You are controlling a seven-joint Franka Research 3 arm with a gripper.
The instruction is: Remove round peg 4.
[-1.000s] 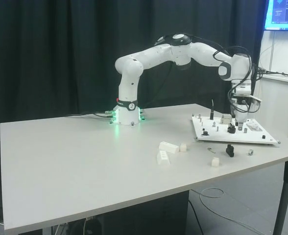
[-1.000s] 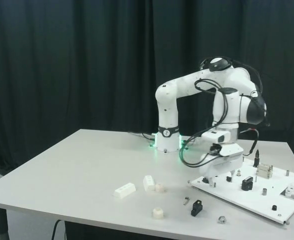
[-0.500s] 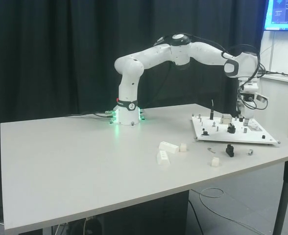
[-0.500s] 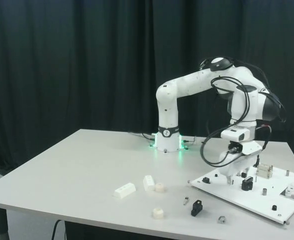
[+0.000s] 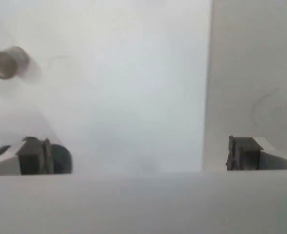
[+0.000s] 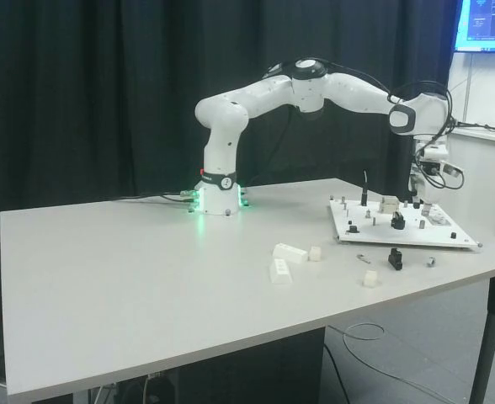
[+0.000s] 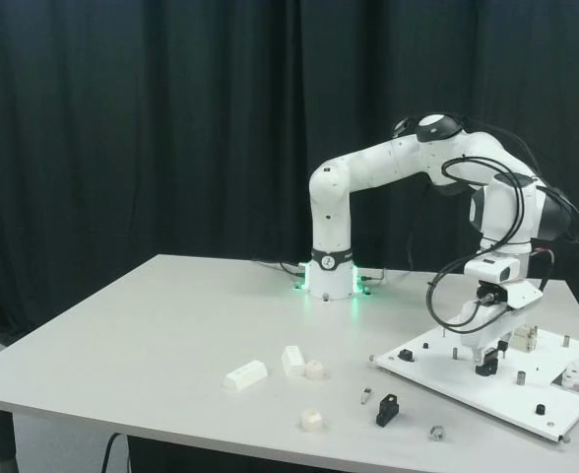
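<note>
**benchrat:** Where's the Franka at with "remove round peg 4"?

**torque_tom:** The gripper (image 5: 138,156) hangs over the white board (image 6: 399,235) with its jaws spread wide and nothing between them. With the arm's base (image 6: 216,200) as the dial centre in the first room view, the board sits around 3 o'clock and the gripper about 2 o'clock. The wrist view shows 1 short grey round peg (image 5: 7,62) standing in the board, off to the side of the fingertips (image 5: 33,156) and well apart from them. That's probably the target, but nothing marks it as number 4.

**benchrat:** So what could bite it?

**torque_tom:** The peg isn't lined up between the jaws, so dropping now would close on air or land a finger on the peg's top. The board carries several small upright parts, so a sloppy sideways correction could clip one or grab the wrong peg. An off-centre pinch could also cock the peg in its hole and drag the board along the grey table (image 6: 130,269).
</note>
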